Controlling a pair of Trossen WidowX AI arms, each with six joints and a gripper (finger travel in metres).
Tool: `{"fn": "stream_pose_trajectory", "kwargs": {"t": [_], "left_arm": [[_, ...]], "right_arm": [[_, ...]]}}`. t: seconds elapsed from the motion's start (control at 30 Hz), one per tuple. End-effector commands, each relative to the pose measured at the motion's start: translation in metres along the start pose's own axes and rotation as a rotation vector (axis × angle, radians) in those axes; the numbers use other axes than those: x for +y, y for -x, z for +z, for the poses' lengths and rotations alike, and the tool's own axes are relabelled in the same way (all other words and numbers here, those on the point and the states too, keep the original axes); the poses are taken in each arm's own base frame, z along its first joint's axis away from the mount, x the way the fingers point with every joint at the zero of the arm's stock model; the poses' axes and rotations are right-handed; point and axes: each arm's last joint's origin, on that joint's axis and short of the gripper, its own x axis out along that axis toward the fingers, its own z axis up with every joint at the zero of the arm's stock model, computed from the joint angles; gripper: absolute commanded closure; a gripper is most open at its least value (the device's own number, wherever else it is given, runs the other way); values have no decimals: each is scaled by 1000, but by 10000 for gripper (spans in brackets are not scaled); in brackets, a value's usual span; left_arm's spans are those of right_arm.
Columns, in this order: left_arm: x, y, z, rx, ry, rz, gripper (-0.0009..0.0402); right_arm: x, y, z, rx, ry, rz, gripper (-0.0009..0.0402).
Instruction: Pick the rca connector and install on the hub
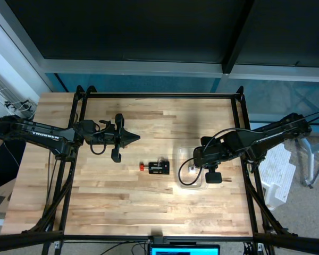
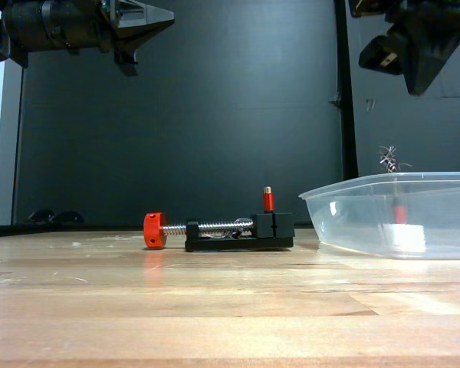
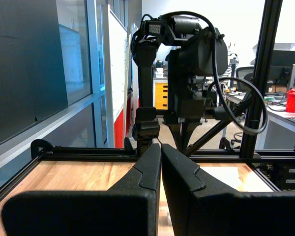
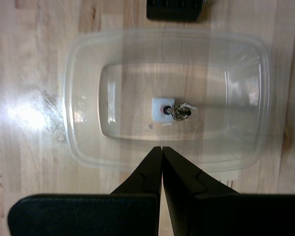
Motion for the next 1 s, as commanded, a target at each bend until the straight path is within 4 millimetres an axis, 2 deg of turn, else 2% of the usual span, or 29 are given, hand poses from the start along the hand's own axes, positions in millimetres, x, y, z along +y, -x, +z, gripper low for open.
{"fn": "stream_pose_trajectory", "kwargs": {"t": [0.03, 0.37, 0.67, 1.0], "left_arm": [[0, 0, 0, 0, 0, 0, 393], [0, 0, 0, 0, 0, 0, 393], [0, 0, 0, 0, 0, 0, 393], [0, 0, 0, 0, 0, 0, 393]], "right_arm": [[2, -9, 3, 30, 5, -3, 393], [8, -31, 10, 104, 26, -20, 388], [14, -45, 15, 123, 35, -25, 315], [17, -55, 19, 125, 17, -25, 260]]}}
